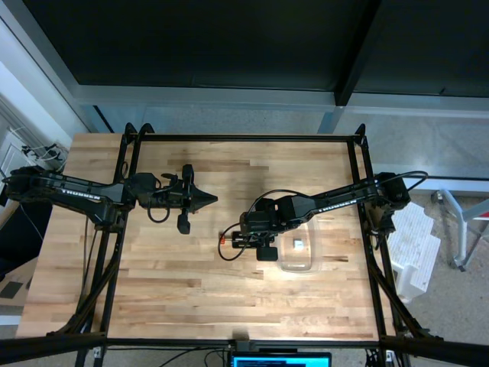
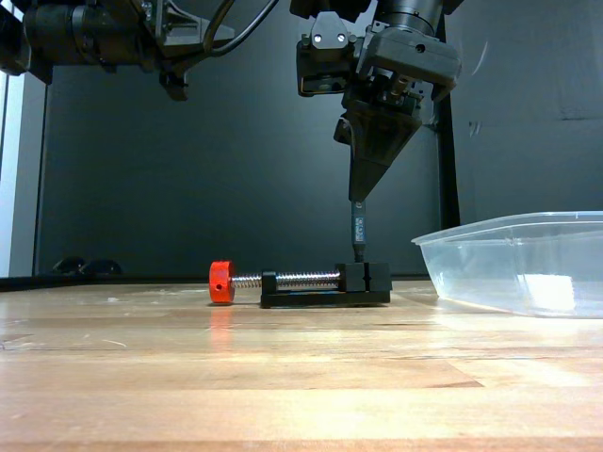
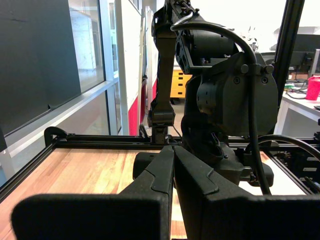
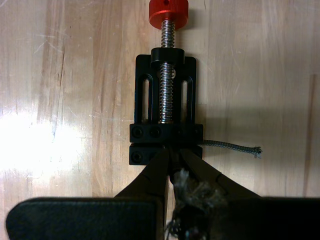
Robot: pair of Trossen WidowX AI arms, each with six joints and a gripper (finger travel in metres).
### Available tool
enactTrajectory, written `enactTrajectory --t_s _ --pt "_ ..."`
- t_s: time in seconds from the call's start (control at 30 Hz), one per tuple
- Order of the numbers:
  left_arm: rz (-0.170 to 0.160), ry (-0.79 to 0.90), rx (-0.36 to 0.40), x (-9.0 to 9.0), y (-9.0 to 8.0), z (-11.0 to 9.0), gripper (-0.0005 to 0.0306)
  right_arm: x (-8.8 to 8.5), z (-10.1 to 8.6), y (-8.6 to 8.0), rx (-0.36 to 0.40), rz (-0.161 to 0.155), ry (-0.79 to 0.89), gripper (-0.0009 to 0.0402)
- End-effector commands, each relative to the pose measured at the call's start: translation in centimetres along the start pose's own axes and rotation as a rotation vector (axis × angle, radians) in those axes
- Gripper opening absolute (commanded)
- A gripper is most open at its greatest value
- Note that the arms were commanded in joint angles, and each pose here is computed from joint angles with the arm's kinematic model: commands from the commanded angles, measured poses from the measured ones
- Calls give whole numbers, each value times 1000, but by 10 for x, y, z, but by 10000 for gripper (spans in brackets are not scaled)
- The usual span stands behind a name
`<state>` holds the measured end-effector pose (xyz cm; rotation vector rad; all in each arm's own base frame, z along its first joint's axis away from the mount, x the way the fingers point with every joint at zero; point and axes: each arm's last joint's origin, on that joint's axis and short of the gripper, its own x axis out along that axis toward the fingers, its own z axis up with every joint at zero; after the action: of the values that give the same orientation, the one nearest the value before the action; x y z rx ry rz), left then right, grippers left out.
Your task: Remove the USB-C connector from taskboard and place in the container
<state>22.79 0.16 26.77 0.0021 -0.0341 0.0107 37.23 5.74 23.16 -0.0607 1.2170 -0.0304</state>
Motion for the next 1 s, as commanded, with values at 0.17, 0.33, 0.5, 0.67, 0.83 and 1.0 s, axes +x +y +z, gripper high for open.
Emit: enactTrajectory --t_s 0.17,0.33,0.5,0.67,0.83,1.0 --pt "0 0 0 0 0 0 0 -2 1 0 1 0 -8 0" --pt "0 0 0 0 0 0 0 -6 3 0 1 2 -20 0" --pt "0 0 0 0 0 0 0 -11 2 -1 2 2 -25 0" --pt "0 0 0 0 0 0 0 -20 2 -2 6 5 -46 0" --pt "0 0 0 0 0 0 0 -28 1 -3 8 6 -59 0" --pt "0 0 0 0 0 0 0 -31 0 -2 7 8 -67 0"
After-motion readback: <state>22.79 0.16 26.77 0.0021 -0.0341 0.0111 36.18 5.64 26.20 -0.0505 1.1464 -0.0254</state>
